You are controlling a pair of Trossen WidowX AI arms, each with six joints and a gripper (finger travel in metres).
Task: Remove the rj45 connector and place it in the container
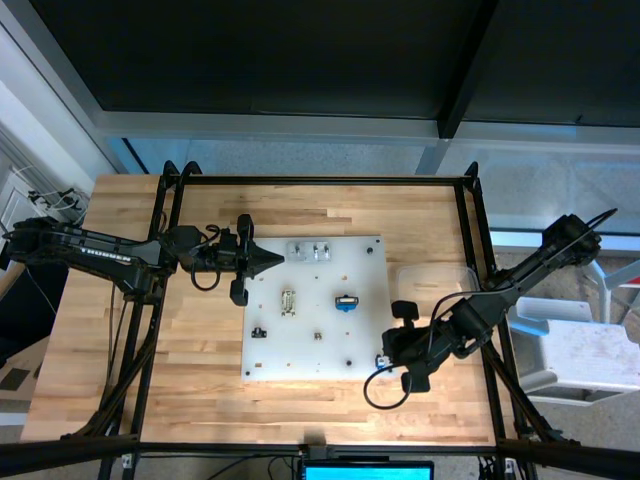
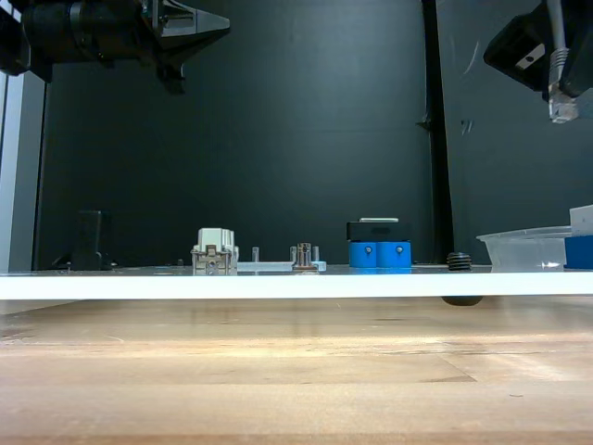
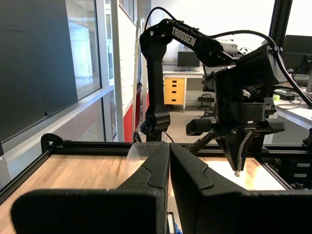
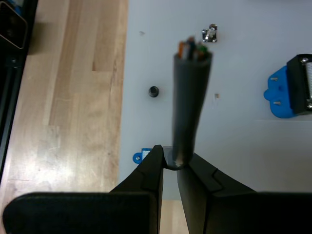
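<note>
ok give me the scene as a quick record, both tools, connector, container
right tool: shut on rj45 connector, raised above white board's near right corner
left tool: shut, holds nothing, raised over board's left edge
rj45 connector: off the board, not yet in container
container: on table, beside board's right edge

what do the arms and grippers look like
Left arm and right arm: black, white TROSSEN lettering, black cables looping at the wrists. The left gripper, above the white board's left edge, and the right gripper, above its near right corner, have black wedge-shaped fingers.
</note>
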